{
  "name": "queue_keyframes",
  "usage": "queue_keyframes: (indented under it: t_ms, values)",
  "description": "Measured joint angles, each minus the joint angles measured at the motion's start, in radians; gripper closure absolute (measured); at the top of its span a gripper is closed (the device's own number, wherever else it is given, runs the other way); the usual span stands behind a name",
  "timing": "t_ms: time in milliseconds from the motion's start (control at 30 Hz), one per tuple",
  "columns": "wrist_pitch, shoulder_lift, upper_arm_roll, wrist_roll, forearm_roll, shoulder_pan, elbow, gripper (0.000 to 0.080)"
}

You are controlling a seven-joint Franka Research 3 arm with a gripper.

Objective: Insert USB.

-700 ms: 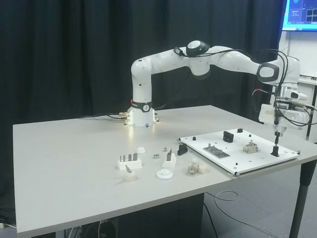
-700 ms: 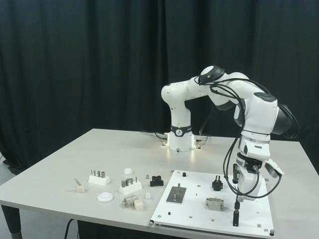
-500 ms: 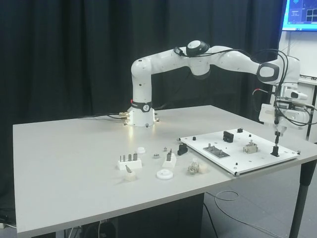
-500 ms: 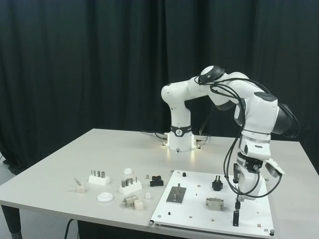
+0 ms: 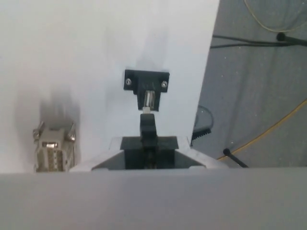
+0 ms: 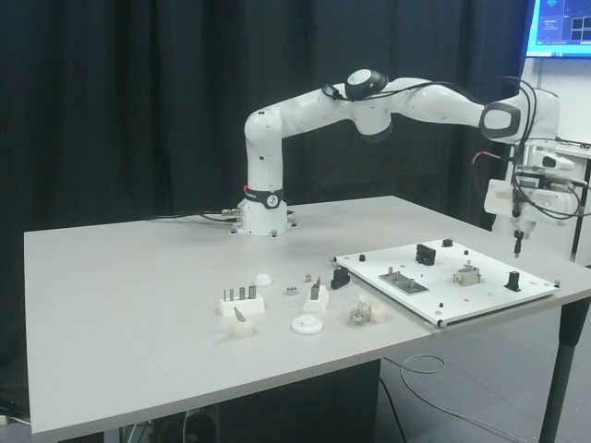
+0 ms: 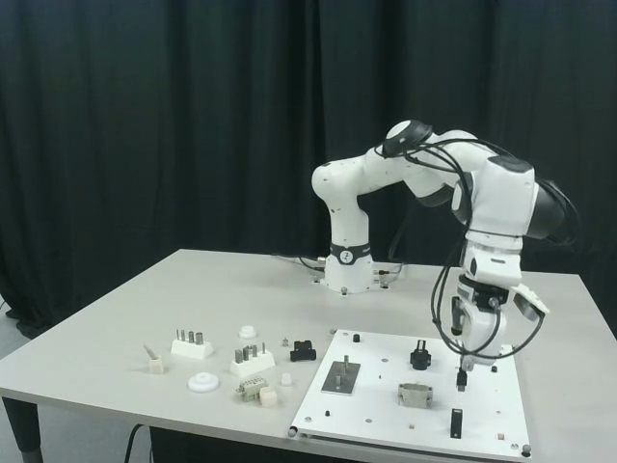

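Above black socket (image 7: 456, 422), gripper (image 7: 464, 370) hung clamped on USB plug (image 5: 147, 125), plug tip pointing down at socket slot, clear gap between. Earlier, plug sat just over socket; since then gripper had risen well off white board (image 7: 366, 417). Grey connector (image 7: 415, 394) lay on board beside socket. Arm (image 6: 406, 101) stretched out from base, wrist vertical over board's far edge.
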Motion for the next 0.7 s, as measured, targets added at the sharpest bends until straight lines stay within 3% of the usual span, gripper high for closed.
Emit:
queue_keyframes:
  t_ms: [367, 700]
  values:
    - [-0.015, -0.031, -0.019, -0.001, 0.000, 0.000, 0.001, 0.0752]
    - [-0.025, -0.033, -0.034, -0.003, 0.000, 0.000, 0.005, 0.0752]
